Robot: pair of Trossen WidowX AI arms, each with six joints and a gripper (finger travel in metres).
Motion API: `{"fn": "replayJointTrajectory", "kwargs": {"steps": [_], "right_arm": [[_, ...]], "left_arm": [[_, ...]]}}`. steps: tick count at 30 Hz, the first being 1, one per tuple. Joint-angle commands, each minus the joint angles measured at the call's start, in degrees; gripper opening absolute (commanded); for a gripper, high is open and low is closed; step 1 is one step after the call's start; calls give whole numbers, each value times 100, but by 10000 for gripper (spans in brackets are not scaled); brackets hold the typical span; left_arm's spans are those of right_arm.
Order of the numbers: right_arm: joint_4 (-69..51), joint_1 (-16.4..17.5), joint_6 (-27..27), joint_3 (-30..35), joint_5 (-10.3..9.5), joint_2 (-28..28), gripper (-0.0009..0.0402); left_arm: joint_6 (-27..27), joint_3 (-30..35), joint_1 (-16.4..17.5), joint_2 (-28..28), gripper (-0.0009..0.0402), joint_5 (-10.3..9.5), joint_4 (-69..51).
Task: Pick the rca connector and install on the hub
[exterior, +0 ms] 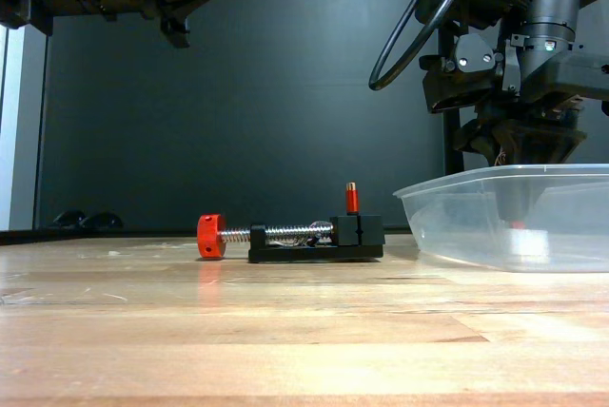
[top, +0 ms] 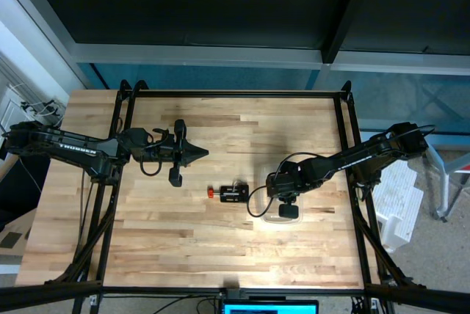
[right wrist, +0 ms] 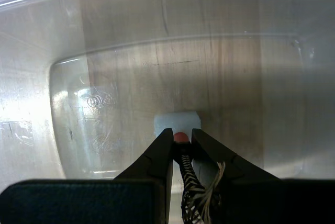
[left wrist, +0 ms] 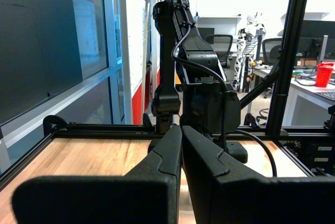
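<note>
Now, right end effector (right wrist: pixel 181 134): down inside the clear tray (exterior: pixel 447 226), fingers drawn close and pinching a thin piece between their tips.
Piece in the pinch: by my reading, the rca connector (right wrist: pixel 180 137). It has a small reddish end at the fingertips, and a braided lead (right wrist: pixel 191 190) runs back toward the wrist.
Connector's long axis: lies along the fingers, so roughly upright, since the low view shows the end effector pointing downward.
Close neighbour: a white square piece (right wrist: pixel 177 119) on the tray floor, just beyond the connector's reddish end. I cannot tell whether the two touch.
Hub (top: pixel 235 194): on the desk (top: pixel 183 241), outside the tray and just beside the tray wall that faces the left arm.
Hub's long axis: runs across the desk from arm to arm, red knob (exterior: pixel 210 235) toward the left arm and black block toward the tray. A red-orange pin (exterior: pixel 351 198) stands up from the block.
Direction of the coming move: up over the tray wall, then sideways toward the left arm to reach the block end.
Left end effector (top: pixel 205 153): fingers pressed together, held high and apart from the hub, carrying nothing.
Arm for the job: the right one, since it holds the piece.
</note>
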Motion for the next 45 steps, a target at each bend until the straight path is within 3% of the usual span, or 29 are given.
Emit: {"fn": "replayJointTrajectory", "kwargs": {"steps": [1,45], "right_arm": [[-2,0,22,2,0,0,-1],[-625,4,46,466,-2,-282,0]], "left_arm": [[2,2,0,0,0,0,2],[2,2,0,0,0,0,2]]}}
